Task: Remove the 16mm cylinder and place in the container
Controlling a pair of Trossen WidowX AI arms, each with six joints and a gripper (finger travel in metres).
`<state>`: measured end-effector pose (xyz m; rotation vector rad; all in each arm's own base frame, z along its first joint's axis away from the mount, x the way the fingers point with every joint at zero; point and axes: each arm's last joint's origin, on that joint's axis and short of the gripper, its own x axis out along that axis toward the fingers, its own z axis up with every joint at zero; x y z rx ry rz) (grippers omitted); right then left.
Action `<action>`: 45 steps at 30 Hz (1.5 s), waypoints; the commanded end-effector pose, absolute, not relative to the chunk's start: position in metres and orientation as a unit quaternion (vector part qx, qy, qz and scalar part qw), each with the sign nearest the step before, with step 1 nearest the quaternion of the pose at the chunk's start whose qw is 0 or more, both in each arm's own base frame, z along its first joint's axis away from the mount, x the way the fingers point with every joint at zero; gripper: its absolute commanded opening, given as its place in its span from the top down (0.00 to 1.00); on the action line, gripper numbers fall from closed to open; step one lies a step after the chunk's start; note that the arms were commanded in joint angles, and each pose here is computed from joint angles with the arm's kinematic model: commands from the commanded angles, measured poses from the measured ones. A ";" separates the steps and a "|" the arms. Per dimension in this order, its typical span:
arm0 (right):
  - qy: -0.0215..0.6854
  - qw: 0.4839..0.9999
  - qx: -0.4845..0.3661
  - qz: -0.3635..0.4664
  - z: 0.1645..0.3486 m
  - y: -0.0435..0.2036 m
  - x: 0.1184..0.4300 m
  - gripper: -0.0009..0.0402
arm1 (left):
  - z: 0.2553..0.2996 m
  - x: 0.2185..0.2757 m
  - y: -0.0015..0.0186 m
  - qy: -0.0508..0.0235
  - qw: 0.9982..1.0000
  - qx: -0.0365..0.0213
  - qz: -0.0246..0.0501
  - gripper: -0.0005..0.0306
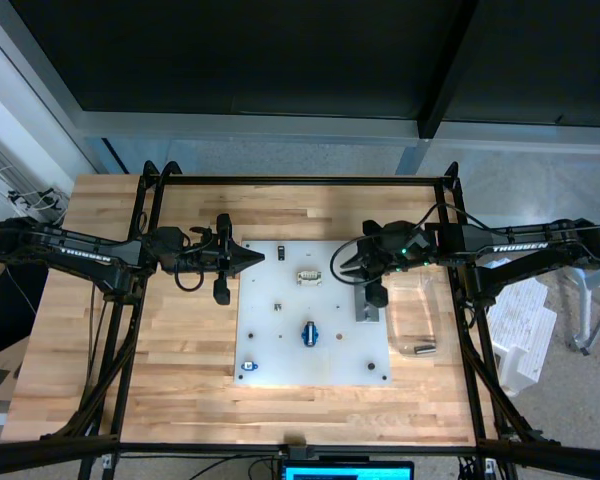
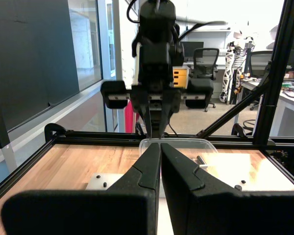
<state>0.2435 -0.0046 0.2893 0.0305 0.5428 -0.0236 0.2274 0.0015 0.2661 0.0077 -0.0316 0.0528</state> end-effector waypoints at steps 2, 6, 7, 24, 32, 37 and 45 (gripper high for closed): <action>0.192 0.981 -0.004 -0.008 0.295 -0.006 0.250 0.99 | 0.2661 0.2274 0.0016 -0.016 1.000 0.004 0.026 0.98; 0.137 0.990 -0.013 0.006 0.299 -0.011 0.253 0.98 | 0.2661 0.2274 0.0016 -0.016 1.000 0.004 0.026 0.98; 0.126 0.992 -0.013 0.014 0.300 -0.013 0.254 0.98 | 0.2661 0.2274 0.0015 -0.016 1.000 0.004 0.026 0.98; -0.006 1.000 -0.003 0.013 0.282 -0.026 0.249 0.98 | 0.2661 0.2274 0.0016 -0.016 1.000 0.004 0.026 0.98; -0.022 1.000 0.011 0.013 0.280 -0.028 0.248 0.98 | 0.2661 0.2274 0.0015 -0.016 1.000 0.004 0.026 0.98; -0.026 1.000 0.011 0.004 0.281 -0.029 0.248 0.98 | 0.2661 0.2274 0.0016 -0.016 1.000 0.004 0.026 0.98; -0.017 1.000 0.013 -0.002 0.275 -0.028 0.253 0.98 | 0.2661 0.2274 0.0016 -0.016 1.000 0.004 0.026 0.98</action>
